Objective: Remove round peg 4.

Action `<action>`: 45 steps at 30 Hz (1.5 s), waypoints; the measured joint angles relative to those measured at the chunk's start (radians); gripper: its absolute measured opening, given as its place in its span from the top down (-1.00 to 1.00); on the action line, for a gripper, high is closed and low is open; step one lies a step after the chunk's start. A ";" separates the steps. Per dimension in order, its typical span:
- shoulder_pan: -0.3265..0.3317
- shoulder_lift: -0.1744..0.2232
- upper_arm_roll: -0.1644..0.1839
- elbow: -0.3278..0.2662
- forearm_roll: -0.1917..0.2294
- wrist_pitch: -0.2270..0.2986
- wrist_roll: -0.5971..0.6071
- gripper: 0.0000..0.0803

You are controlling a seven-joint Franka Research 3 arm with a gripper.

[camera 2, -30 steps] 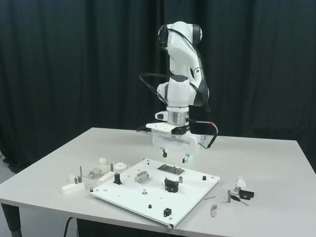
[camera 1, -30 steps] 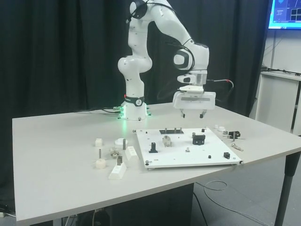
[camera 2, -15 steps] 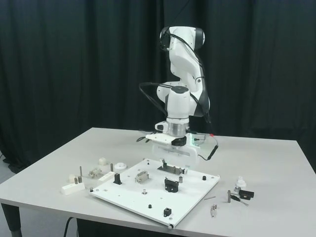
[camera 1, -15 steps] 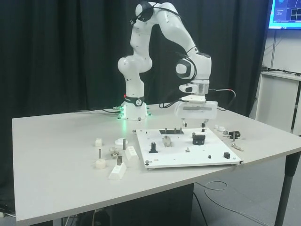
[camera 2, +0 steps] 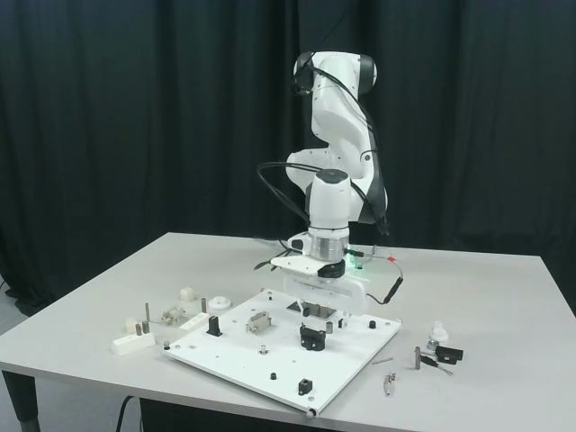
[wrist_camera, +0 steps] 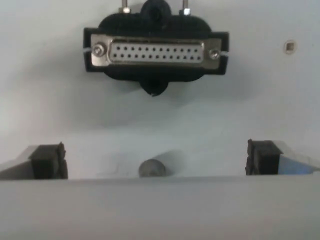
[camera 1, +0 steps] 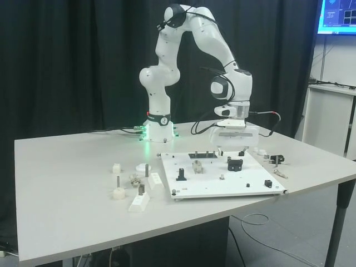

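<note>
The hand (wrist_camera: 155, 162) is low over the white board (camera 1: 219, 181), its fingers (wrist_camera: 48, 161) spread wide with bare board on each side of the round peg (wrist_camera: 151, 168) standing between them. Near the peg, the black connector block (wrist_camera: 156, 53) limits room on that side. Loose white parts (camera 1: 133, 189) crowd the desk (camera 1: 61, 183) beside the board; elsewhere the desk lies open.

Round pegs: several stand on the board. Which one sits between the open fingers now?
The grey round peg by the black connector block; the gripper straddles it, the others stand clear.
</note>
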 joint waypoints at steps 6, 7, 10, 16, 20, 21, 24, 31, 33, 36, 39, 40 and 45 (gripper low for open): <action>0.000 0.015 0.008 -0.005 0.018 0.010 0.000 -0.99; 0.000 0.017 0.009 -0.007 0.018 0.013 0.001 -0.99; 0.000 0.023 0.011 -0.012 0.021 0.021 0.005 -0.99; 0.000 0.025 0.015 -0.031 0.030 0.047 0.009 -0.99; 0.000 0.024 0.017 -0.041 0.033 0.065 0.010 -0.99; 0.000 0.024 0.017 -0.044 0.033 0.070 0.011 -0.99; 0.000 0.022 0.018 -0.054 0.034 0.084 0.015 -0.99; 0.000 0.016 0.022 -0.073 0.034 0.115 0.020 -0.99; 0.000 0.013 0.024 -0.080 0.034 0.120 0.021 -0.99; 0.000 0.009 0.026 -0.088 0.034 0.126 0.022 -0.99; 0.000 0.006 0.027 -0.093 0.034 0.129 0.025 -0.99; 0.000 0.006 0.028 -0.095 0.034 0.131 0.026 -0.99; 0.000 0.006 0.030 -0.102 0.034 0.138 0.029 -0.99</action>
